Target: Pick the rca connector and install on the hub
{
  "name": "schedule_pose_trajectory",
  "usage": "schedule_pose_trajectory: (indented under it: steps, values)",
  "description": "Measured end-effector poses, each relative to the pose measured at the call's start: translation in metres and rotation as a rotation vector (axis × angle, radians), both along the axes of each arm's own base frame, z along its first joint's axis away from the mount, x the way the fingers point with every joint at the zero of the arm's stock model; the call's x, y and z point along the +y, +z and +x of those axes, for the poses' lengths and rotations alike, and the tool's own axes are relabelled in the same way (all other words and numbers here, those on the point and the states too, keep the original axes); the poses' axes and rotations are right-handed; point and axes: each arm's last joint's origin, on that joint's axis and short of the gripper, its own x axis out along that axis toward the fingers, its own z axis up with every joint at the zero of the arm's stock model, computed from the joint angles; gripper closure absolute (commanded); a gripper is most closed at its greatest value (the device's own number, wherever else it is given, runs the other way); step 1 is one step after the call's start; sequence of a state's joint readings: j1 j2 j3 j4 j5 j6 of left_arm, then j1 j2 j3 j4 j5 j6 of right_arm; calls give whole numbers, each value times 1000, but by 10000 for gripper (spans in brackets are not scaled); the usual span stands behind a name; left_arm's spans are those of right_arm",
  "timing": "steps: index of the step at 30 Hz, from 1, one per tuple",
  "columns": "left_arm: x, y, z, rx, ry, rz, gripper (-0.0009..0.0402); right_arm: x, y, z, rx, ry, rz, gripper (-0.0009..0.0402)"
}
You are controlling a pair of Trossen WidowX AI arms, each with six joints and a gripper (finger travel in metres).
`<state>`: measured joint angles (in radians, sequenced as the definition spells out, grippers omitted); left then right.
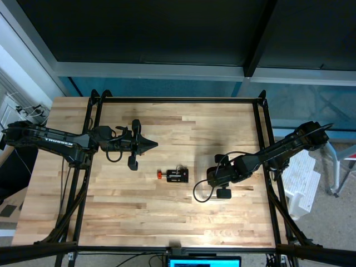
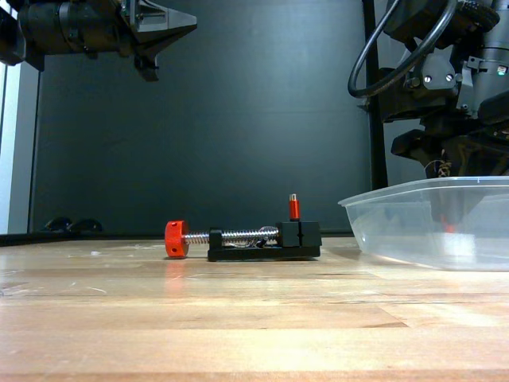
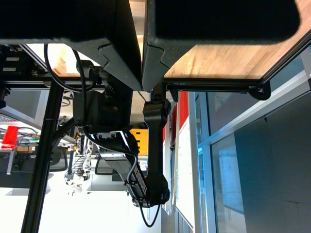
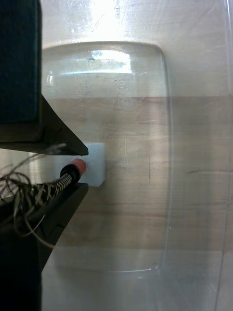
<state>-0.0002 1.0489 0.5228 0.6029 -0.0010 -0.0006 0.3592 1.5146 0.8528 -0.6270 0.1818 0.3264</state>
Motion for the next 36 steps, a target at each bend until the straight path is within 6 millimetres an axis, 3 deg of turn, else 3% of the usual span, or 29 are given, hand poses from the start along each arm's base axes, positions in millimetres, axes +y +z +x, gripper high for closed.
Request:
schedule_pose_trajectory:
  steps: [12,21,36]
  values:
    - [0,0,0,0,0,0,393,0,0,0,2,1,0,390]
    - [0,0,0,0,0,0,393,0,1,-1,5,0,-1,393]
    - [0,0,0,0,0,0,393,-2,58,4,-20,-15,7,393]
